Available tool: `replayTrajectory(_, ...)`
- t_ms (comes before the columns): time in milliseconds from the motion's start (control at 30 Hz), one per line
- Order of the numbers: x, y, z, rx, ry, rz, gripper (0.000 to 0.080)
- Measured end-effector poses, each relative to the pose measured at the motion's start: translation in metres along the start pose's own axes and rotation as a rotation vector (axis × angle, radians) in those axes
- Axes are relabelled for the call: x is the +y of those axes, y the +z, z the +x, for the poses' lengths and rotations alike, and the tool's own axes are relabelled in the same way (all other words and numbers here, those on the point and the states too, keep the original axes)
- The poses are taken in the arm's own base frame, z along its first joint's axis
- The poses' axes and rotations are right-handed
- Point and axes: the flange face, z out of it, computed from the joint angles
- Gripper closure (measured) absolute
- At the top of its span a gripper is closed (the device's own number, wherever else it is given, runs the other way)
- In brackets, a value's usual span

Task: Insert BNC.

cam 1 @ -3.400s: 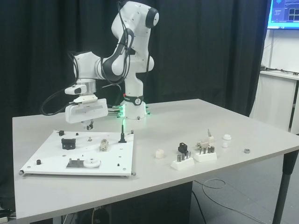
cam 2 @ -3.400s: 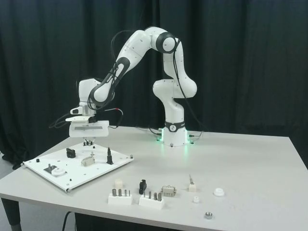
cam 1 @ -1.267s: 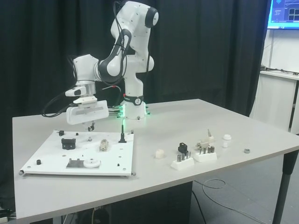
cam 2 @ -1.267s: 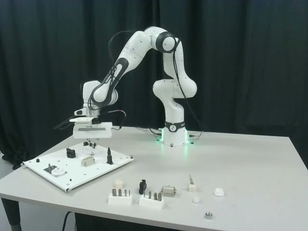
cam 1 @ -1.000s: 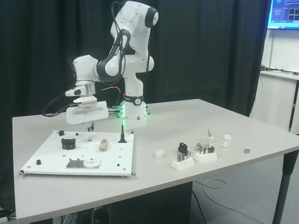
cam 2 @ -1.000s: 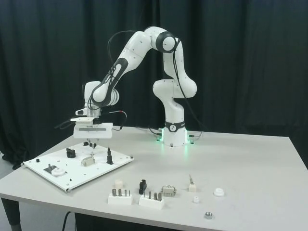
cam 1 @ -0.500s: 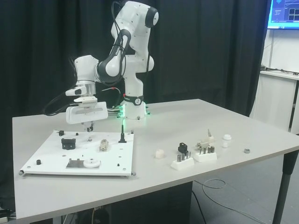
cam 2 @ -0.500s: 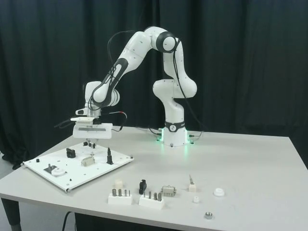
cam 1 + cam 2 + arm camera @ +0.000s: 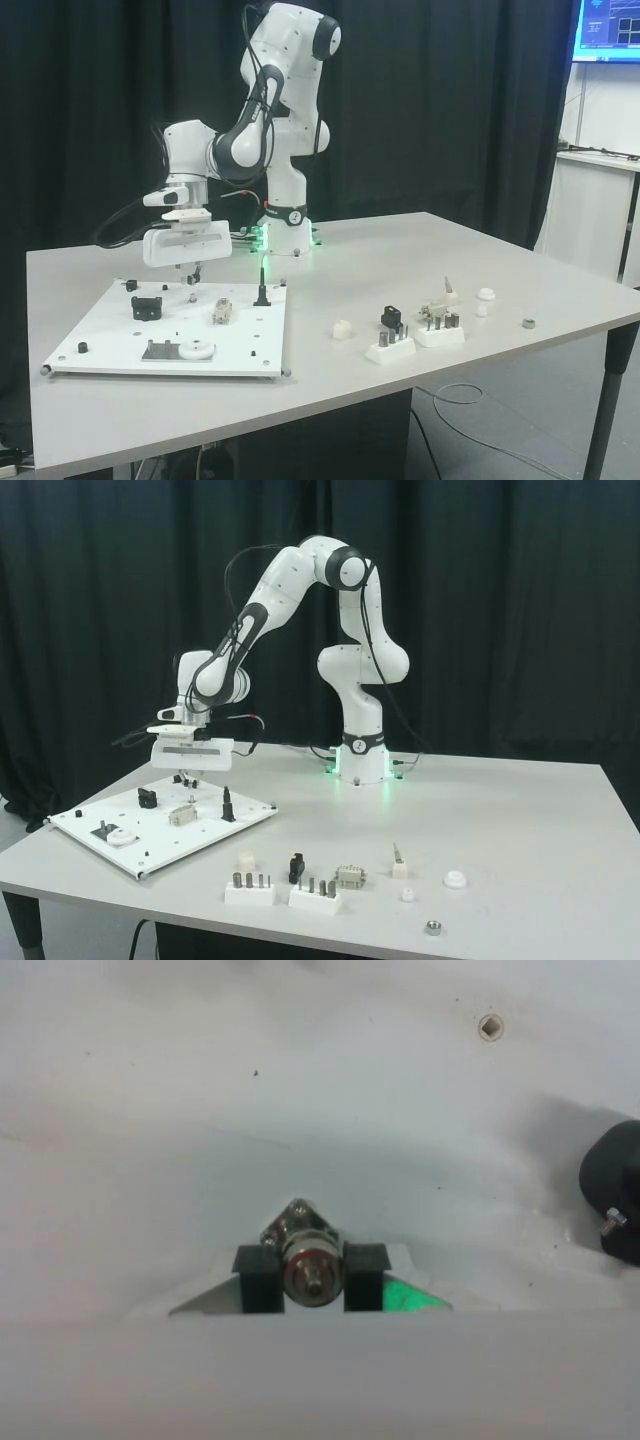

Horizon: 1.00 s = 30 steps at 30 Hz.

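In the wrist view we could see only the tips of the two black fingers [image 9: 258,1278]; a pale band across the bottom of the frame cut off everything behind them. The gripper [image 9: 312,1278] was clamped on the BNC connector [image 9: 308,1260], a finger pressed against each side of it. The connector's round metal barrel faced the camera end-on, its centre pin showing as a small dot, so its long axis ran straight down toward the white board [image 9: 300,1110]. Whether its lower end touched the board or hung above it, we could not tell. At the right edge of that frame a black part [image 9: 615,1190] was cut off and hard to identify, and a small square hole [image 9: 490,1027] showed in the upper right.

In both room views the gripper [image 9: 191,268] sat left of centre, over the far part of the board [image 9: 110,330], and the connector itself was too small to make out there. A black post [image 9: 227,805] stood upright on the board near its right side.

The board lay on the grey table [image 9: 400,250], in the lower left of each room view. Small white holders [image 9: 283,894] with pins stood near the table's front edge. Black curtains hung behind the white arm [image 9: 300,580], and green light glowed at its base [image 9: 362,770].
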Motion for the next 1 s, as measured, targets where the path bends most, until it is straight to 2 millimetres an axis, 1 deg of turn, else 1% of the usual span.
replayTrajectory(1000,0.000,0.022,0.001,-0.009,0.024,-0.046,0.0679)
